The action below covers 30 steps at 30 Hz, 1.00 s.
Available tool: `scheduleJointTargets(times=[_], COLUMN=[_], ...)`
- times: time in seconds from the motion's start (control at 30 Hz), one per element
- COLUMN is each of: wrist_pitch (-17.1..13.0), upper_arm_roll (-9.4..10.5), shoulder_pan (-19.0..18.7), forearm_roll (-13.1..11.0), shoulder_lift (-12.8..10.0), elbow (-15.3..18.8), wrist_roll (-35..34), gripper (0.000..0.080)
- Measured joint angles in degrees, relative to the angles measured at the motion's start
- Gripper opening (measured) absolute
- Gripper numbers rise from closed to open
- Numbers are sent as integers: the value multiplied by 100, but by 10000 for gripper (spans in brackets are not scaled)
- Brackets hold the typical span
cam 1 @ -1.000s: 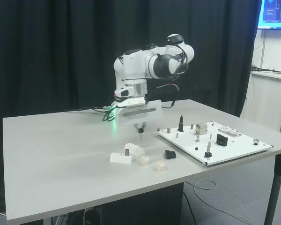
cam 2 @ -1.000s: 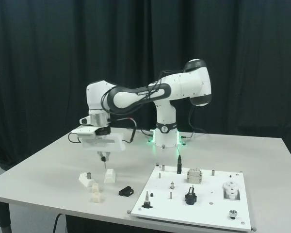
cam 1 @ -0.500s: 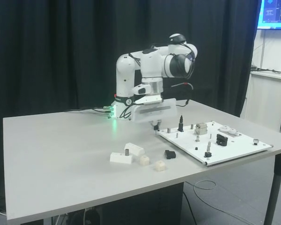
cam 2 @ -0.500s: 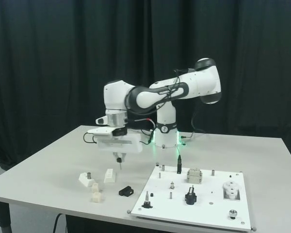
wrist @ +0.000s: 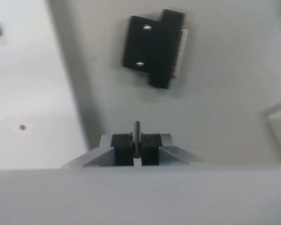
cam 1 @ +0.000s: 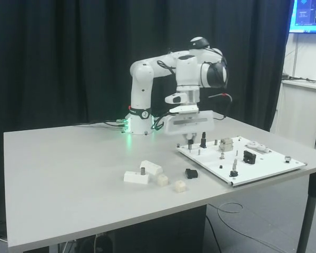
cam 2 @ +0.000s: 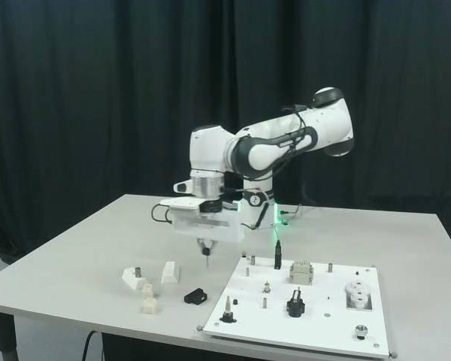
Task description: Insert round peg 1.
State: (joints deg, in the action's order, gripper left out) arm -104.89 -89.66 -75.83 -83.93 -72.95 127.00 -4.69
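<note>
My gripper (cam 2: 204, 247) is shut on round peg 1 (cam 2: 207, 259), a thin grey pin that sticks down from between the fingers. The gripper (cam 1: 189, 138) hangs above the table beside the near-left edge of the white assembly board (cam 2: 308, 335). In the wrist view the peg (wrist: 137, 133) shows between the two black fingertips (wrist: 123, 149), over grey table. The board's edge (wrist: 28, 93) and a small hole (wrist: 22, 126) lie to one side, and a black connector part (wrist: 152, 47) lies ahead on the table.
The board (cam 1: 263, 166) carries several upright pins, black fittings and white parts. On the table lie the black connector part (cam 2: 197, 295) and white blocks (cam 2: 135, 278) (cam 2: 170, 272) (cam 2: 148, 299). The arm's base shows a green light (cam 1: 127, 126).
The arm has swung from above the white blocks toward the assembly board, carrying the peg. The gripper now hangs at the board's edge, over the black connector part.
</note>
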Motion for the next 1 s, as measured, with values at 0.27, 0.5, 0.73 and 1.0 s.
scheduleJointTargets(times=[0.27, 0.5, 0.73, 1.0], wrist_pitch=[-239, -407, -476, -560], upper_arm_roll=[118, 250, 362, 462], shoulder_pan=[-312, -443, -458, -458], forearm_roll=[-29, -45, -45, -41], shoulder_lift=[30, 71, 71, 70], elbow=[-12, -67, -173, -238], wrist_roll=[-448, -770, -892, -986], gripper=[30, 30, 30, 30])
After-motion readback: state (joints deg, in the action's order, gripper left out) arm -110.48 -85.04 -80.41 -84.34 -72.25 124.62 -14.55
